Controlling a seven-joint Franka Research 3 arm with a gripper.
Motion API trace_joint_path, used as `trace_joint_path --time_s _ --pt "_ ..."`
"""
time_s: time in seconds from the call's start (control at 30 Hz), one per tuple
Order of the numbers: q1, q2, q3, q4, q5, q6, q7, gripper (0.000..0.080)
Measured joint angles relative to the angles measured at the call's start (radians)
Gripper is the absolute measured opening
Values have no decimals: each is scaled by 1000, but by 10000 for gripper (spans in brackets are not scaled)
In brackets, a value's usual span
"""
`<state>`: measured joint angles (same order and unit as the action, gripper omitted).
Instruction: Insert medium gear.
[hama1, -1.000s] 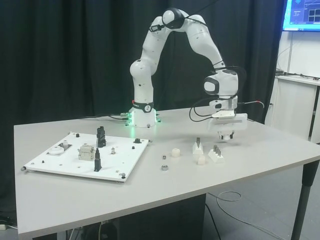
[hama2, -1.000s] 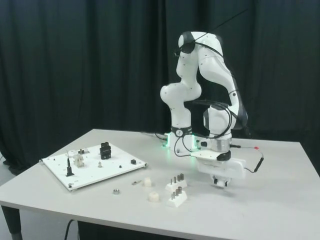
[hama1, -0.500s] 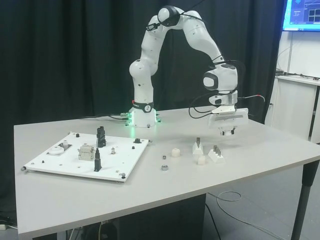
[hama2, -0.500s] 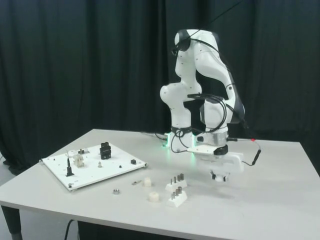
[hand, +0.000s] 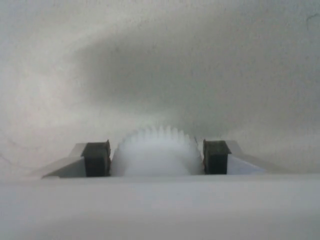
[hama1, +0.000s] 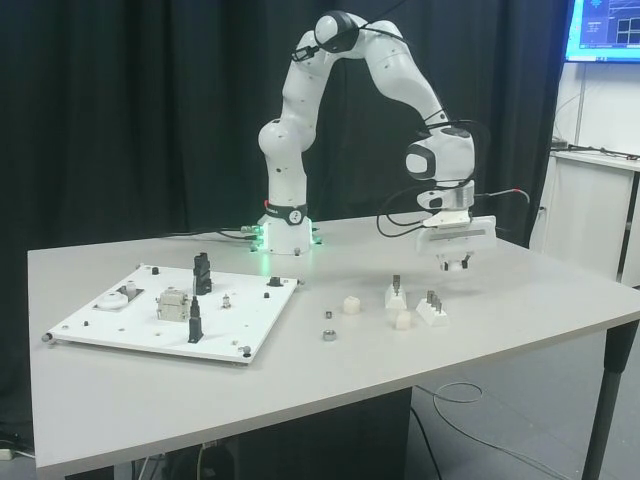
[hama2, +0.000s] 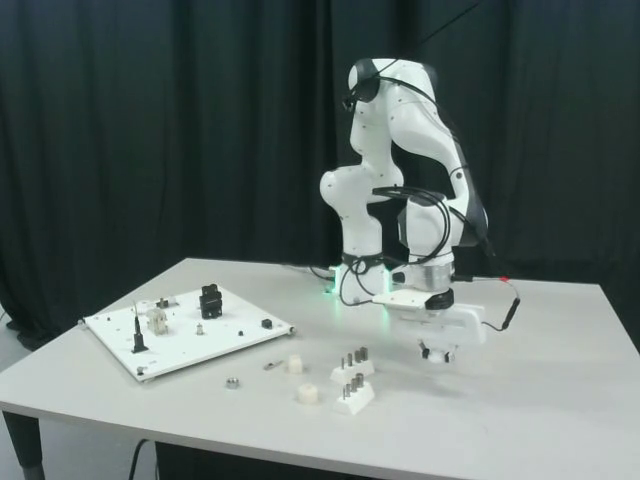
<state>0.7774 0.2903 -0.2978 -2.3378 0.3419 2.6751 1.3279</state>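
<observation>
Wrist view: at lower centre the gripper (hand: 157, 158) is clamped on the white medium gear (hand: 156, 152), black pads (hand: 96, 158) gripping opposite toothed edges; it looks light, rigid plastic, likely slippery, best held across its rim

white gear (hand: 157, 152), grey table (hama1: 520, 300), black curtain (hama2: 150, 130)

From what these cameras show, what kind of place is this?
Probably a robotics lab: a white robot arm bolted on a grey table, a white assembly board with small fixtures, and black curtains behind.
</observation>
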Motion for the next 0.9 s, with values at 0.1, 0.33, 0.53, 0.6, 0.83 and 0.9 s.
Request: trace_joint_path --time_s 0.1,0.33,0.53,0.6,0.83,0.9 --pt "-2 0 0 0 0 0 -7 399" --pt "-13 0 0 7 0 0 -22 399" --pt "-21 0 -1 15 0 0 -31 399" --pt "-24 0 -1 17 0 0 -35 399" --pt "-27 0 -15 28 -4 1 -53 399" --pt "-27 0 -26 33 -10 1 -62 399"
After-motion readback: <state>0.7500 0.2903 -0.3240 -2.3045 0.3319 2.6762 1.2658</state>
